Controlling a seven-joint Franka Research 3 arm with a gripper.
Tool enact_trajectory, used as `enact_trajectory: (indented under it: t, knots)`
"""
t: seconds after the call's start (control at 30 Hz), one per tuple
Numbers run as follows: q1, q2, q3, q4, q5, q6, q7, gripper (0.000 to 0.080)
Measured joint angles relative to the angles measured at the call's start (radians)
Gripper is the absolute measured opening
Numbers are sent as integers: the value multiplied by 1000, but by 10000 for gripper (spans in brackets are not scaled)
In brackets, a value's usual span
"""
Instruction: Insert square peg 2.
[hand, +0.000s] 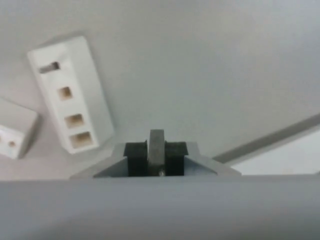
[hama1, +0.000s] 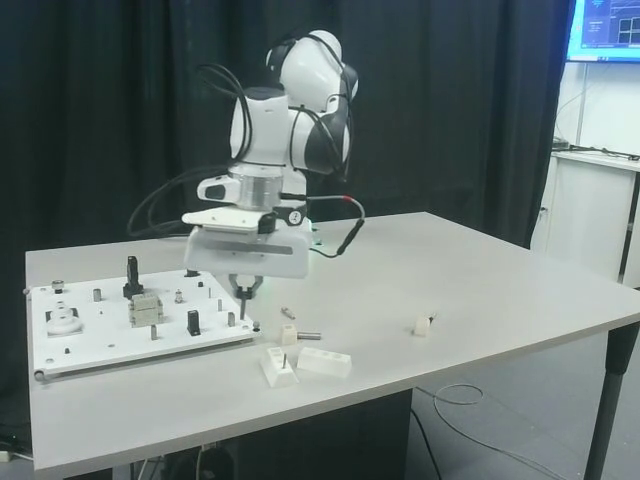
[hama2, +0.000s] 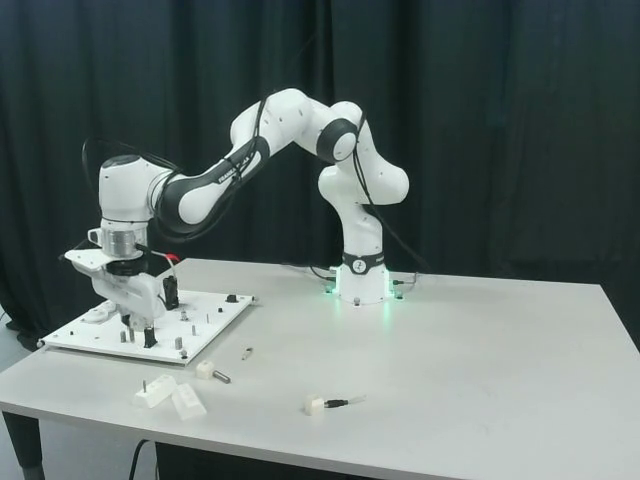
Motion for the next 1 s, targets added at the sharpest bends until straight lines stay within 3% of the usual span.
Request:
enact_trajectory:
  t: [0.3, 0.53, 1.0]
  knots:
    - [-21, -41, -3, -47, -44, 0, 5, 67]
    - [-37, -72, -24, -94, -71, 3, 12, 67]
    - [-67, -149, -58, -233, -98, 33, -27, 67]
